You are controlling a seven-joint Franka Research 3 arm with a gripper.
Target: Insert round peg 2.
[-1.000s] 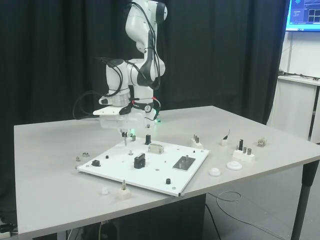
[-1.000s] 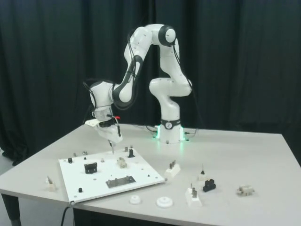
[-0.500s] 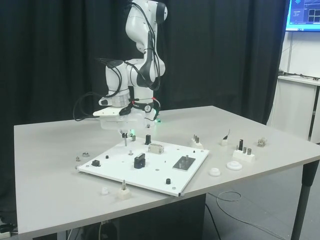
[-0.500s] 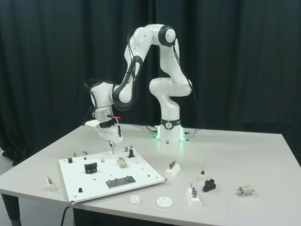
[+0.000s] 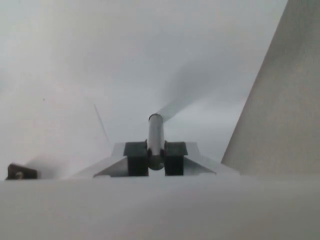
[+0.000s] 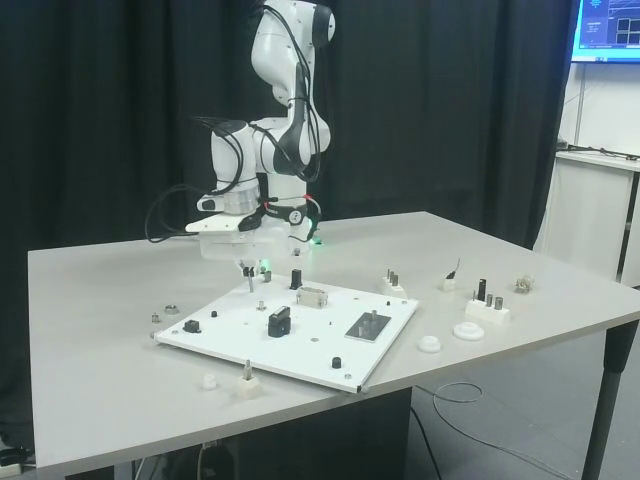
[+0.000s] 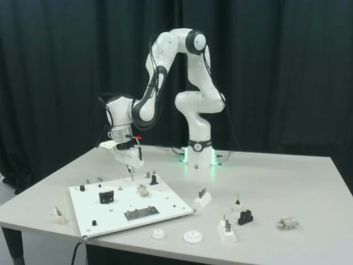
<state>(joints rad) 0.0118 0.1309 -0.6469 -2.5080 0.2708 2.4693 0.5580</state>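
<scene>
Hand (image 5: 155,159) grips smooth cylindrical peg (image 5: 155,137) above flat board (image 6: 300,330).

Slim grey metal round peg (image 5: 155,137), short cylinder, shiny. Upright, clamped between the black pads of the gripper (image 5: 155,159), free end sticking out past the fingertips. Hangs straight below the gripper (image 6: 247,272), lower tip off the surface underneath.

Both room views look from afar at the white jointed arm (image 6: 275,130) and grey surface (image 7: 287,182), from different corners; the wrist view looks closely past the jaws.
</scene>
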